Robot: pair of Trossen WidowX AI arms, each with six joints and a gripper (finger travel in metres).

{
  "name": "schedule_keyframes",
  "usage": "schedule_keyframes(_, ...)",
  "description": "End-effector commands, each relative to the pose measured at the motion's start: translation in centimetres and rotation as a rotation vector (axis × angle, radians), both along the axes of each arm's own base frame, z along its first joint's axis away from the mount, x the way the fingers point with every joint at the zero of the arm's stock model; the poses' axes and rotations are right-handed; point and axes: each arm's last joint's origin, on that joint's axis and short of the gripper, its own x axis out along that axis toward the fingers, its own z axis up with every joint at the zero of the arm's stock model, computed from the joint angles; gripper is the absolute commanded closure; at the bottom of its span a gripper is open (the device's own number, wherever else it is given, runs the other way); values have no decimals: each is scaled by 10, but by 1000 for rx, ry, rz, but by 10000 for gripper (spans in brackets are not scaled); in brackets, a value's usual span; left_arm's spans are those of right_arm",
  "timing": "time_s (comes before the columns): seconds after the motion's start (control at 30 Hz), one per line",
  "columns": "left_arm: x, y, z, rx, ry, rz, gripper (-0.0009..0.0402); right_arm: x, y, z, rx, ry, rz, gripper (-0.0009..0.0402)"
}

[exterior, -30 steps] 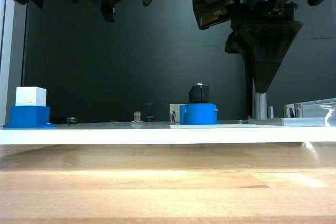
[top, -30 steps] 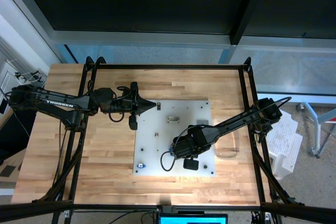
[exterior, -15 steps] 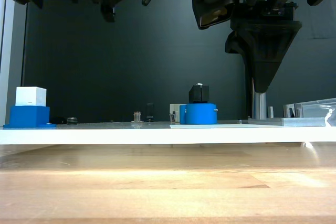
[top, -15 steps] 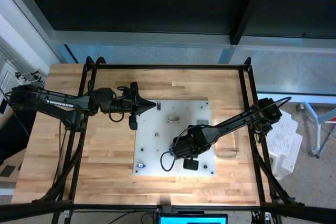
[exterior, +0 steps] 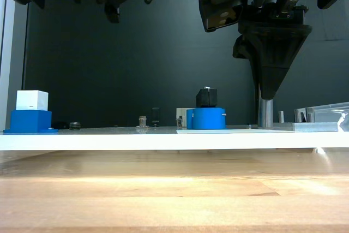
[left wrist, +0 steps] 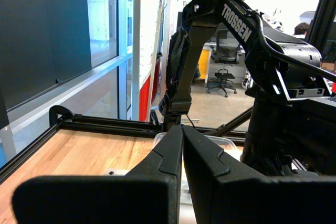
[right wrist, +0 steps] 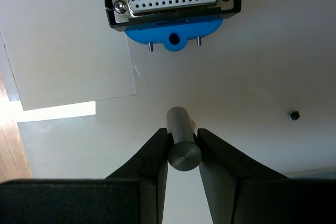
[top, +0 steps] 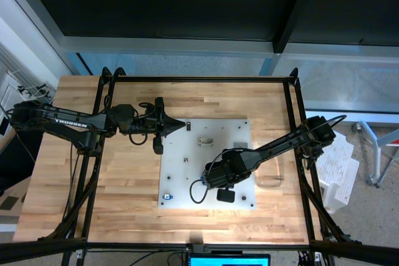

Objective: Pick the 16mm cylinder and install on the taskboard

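Note:
The 16mm cylinder [right wrist: 179, 125] is a short silver peg held upright, with my right gripper [right wrist: 181, 141] shut on its upper end. Seen from table height, the cylinder [exterior: 265, 114] hangs from the right gripper [exterior: 266, 92] with its lower end down at the surface of the taskboard [exterior: 163, 139]. From above, the right gripper [top: 214, 175] is over the white taskboard [top: 181, 179], right of its middle. My left gripper [top: 181, 125] hovers shut and empty at the board's far left corner, its fingers [left wrist: 173, 150] pressed together.
A blue fitting with a black D-sub connector [right wrist: 173, 1] sits just beyond the cylinder, also seen as the blue fitting [exterior: 206, 117]. A blue block with a white cube [exterior: 31, 113] stands on the board's left. A clear tray [top: 272, 172] lies right of the board.
The right gripper has sunk a little with the cylinder, bringing its lower end down to the board. The left arm has not moved.

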Motion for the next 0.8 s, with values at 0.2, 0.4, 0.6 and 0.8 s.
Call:
schedule_keyframes(0.2, 0, 0, 0, 0, -1, 0, 393, -2, -1, -3, -5, 9, 1, 393)
schedule_keyframes(0.4, 0, 0, 0, 0, -1, 0, 393, -5, -2, -3, -8, 7, 0, 393)
schedule_keyframes(0.6, 0, 0, 0, 0, -1, 0, 393, -8, -3, -2, -15, 8, 0, 387)
schedule_keyframes(0.8, 0, 0, 0, 0, -2, 0, 393, -13, -6, -4, -31, 12, -8, 354)
